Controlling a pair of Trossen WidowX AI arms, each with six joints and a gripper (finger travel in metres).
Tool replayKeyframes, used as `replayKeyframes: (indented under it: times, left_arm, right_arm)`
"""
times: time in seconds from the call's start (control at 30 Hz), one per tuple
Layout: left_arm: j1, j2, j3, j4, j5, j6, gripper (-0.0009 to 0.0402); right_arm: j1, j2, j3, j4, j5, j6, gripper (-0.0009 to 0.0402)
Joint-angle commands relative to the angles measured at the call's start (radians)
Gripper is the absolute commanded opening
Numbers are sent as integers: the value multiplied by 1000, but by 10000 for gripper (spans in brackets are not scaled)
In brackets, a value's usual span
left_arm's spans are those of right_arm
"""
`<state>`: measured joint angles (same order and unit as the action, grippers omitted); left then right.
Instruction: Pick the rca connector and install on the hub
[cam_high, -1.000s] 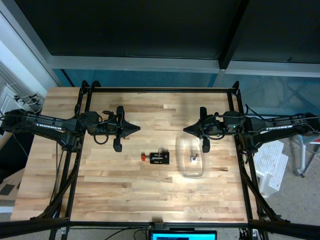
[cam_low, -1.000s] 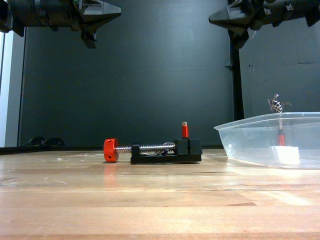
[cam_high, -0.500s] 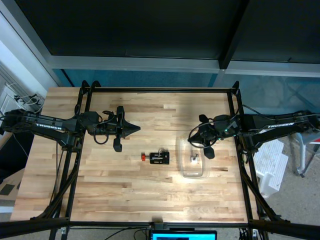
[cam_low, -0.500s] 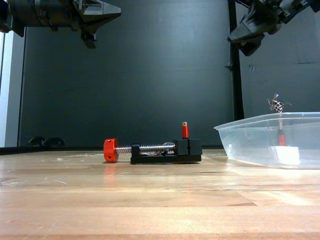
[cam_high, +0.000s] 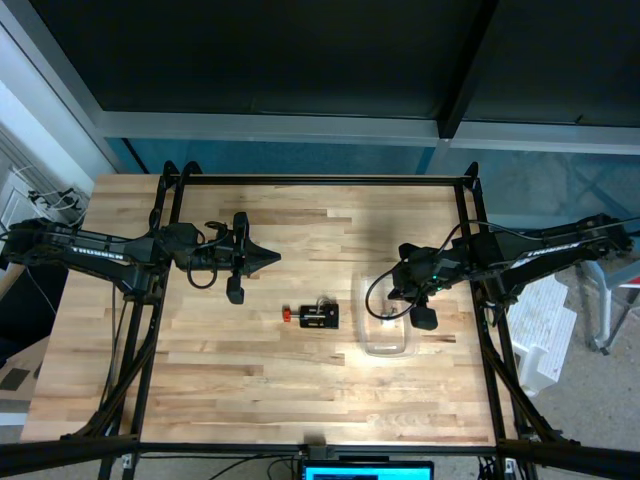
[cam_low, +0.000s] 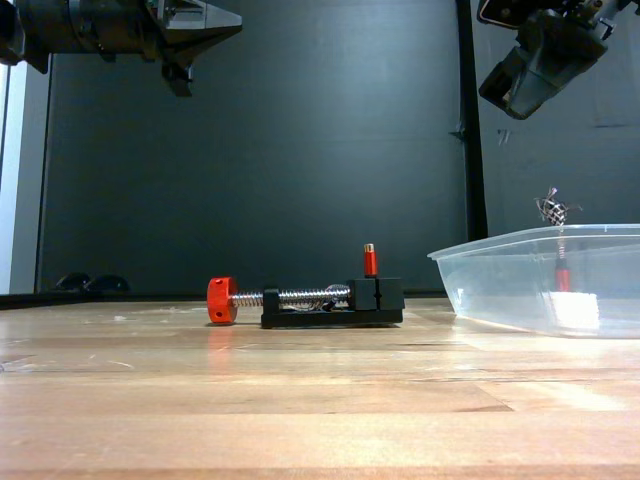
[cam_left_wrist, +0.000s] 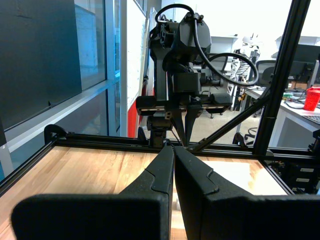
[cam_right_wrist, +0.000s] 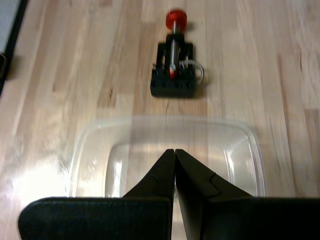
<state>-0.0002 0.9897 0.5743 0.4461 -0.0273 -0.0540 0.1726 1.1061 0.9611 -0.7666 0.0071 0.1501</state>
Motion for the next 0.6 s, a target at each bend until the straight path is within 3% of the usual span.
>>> replayKeyframes:
  times: [0.03, 0.6]
  left_arm:
    - [0, 0, 0, 0, 0, 0, 0]
    - [0, 0, 0, 0, 0, 0, 0]
  right_arm:
    - [5, 15, 10, -48, 2, -1, 0]
    - [24, 19, 10, -232, 11, 29, 0]
